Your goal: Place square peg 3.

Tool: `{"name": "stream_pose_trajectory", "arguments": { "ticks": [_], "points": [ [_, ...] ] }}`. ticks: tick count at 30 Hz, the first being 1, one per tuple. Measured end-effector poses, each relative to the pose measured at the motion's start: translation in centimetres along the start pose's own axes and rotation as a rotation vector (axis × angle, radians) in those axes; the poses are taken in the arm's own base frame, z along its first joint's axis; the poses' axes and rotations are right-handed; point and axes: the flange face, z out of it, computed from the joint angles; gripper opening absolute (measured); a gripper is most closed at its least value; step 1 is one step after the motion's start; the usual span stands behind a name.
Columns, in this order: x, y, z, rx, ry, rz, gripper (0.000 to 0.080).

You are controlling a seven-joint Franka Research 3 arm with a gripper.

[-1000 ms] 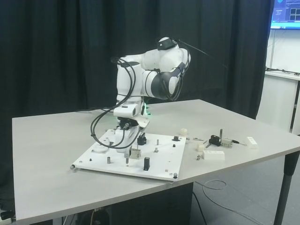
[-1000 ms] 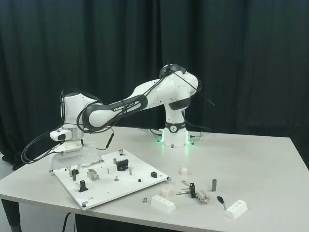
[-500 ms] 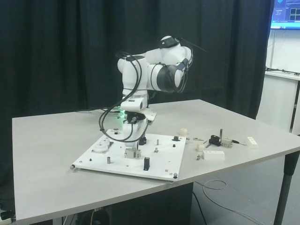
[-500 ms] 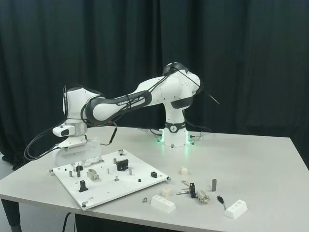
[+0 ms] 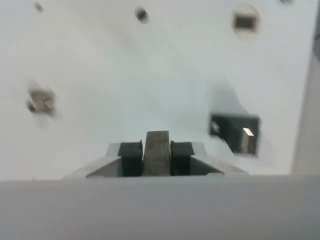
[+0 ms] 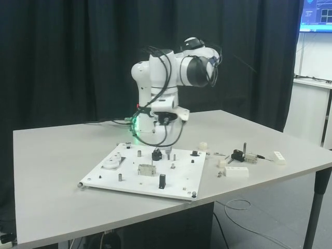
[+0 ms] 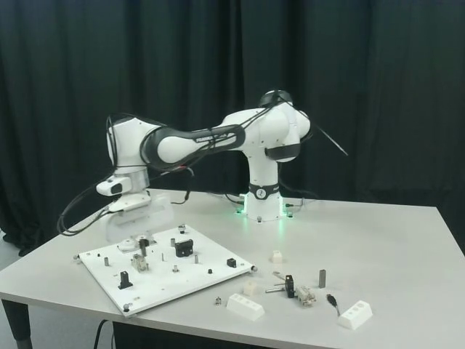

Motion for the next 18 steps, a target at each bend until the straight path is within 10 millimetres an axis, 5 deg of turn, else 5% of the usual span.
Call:
{"name": "stream_pose_trajectory", "arguments": {
  "ticks": [18],
  "points": [
    [0.6,-10.5,3.3,0.028,-0.035,-0.004,0.0114]
  ]
}}
